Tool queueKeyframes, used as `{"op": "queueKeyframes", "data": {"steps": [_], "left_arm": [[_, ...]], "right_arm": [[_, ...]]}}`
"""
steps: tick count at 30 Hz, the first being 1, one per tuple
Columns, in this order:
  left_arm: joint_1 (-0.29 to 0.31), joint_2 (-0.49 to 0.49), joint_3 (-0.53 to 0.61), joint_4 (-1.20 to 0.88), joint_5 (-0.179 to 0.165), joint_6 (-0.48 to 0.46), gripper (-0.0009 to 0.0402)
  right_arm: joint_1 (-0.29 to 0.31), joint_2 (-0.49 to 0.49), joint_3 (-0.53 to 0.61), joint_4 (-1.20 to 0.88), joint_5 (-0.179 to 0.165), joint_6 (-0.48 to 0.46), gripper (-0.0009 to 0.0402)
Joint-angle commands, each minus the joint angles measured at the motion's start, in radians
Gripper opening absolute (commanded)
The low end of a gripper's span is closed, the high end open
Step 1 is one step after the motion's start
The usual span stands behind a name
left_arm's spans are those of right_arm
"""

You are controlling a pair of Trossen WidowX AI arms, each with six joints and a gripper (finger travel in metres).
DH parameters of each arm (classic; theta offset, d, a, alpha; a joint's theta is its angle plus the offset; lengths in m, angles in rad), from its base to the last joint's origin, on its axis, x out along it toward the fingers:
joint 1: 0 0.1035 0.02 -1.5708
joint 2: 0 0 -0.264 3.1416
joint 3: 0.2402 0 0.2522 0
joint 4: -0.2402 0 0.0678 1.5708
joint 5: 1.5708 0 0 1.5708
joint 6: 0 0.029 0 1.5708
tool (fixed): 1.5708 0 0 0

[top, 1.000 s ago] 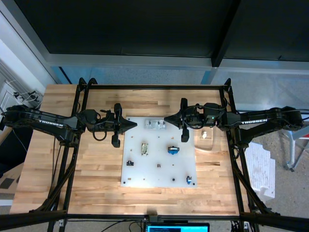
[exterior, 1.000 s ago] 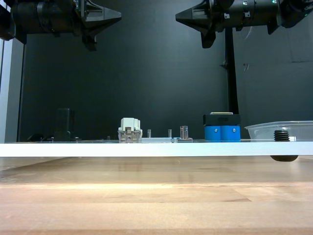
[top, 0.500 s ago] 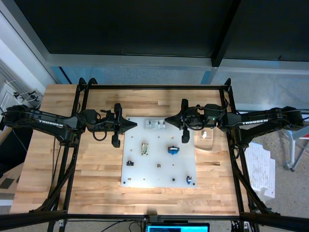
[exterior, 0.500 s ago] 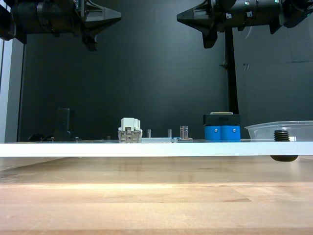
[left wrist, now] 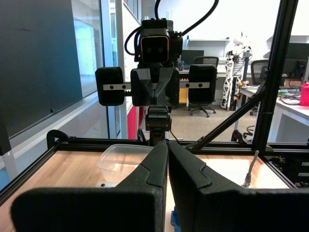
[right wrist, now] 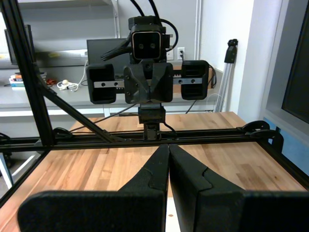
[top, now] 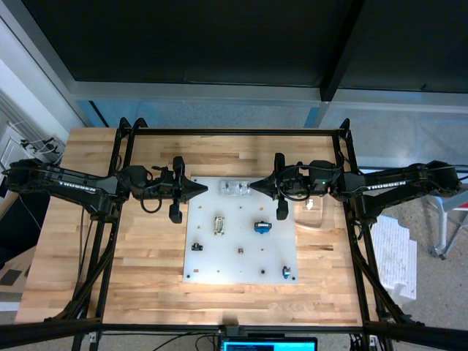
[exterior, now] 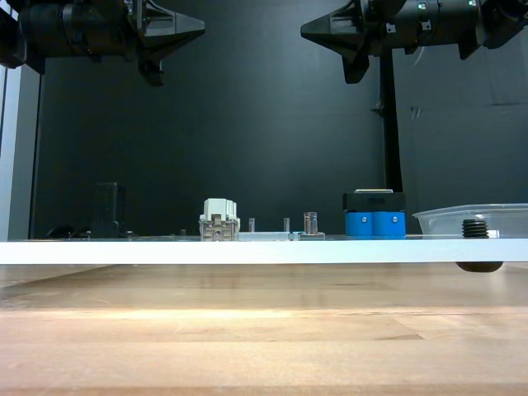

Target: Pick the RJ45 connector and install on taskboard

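1. The wooden bench (top: pixel 146 256) carried a white board (top: pixel 219 263) near its middle, a bit toward the right edge.
2. The left hand (top: pixel 203 189) hung high above the board's left side. It was clenched and held nothing. The left wrist view showed its two fingers (left wrist: pixel 152 169) pressed flat together.
3. The right hand (top: pixel 254 186) hung high above the board too, reaching in from the bench's right edge and pointing at the left hand. It was also clenched on nothing, with its fingers (right wrist: pixel 154 169) touching all along.
4. The clear tray (top: pixel 311 221) lay just beside the board's right edge, under the right arm. A pale block (top: pixel 311 205) sat in it. I could not see anything dark on the block.
5. The blue jack (top: pixel 286 273) sat at the board's near right corner. From the right hand it lay down and toward the bench's near edge. The right hand was the nearer one, and the left hand was well apart from the jack.
6. The left wrist view showed a thin grey cable (left wrist: pixel 251 169) standing almost upright off the white board, leaning a little. I think its low end was the connector (left wrist: pixel 246 182), plugged into the jack, but I am not sure.
7. The high view showed only a tiny blue and grey spot at the jack, so it could not say if the plug was in. The low view could not say either. If it was in, I think only a check was left to do.
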Motion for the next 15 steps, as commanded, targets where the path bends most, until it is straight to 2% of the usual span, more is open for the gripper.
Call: {"op": "queueKeyframes", "data": {"steps": [1,8,15], "left_arm": [[0.0,0.0,0.0,0.0,0.0,0.0,0.0],[0.0,0.0,0.0,0.0,0.0,0.0,0.0],[0.0,0.0,0.0,0.0,0.0,0.0,0.0]], "right_arm": [[-0.001,0.0,0.0,0.007,0.001,0.0,0.0],[-0.001,-0.002,0.0,0.013,0.008,0.0,0.0],[-0.001,-0.002,0.0,0.013,-0.008,-0.001,0.0]]}}
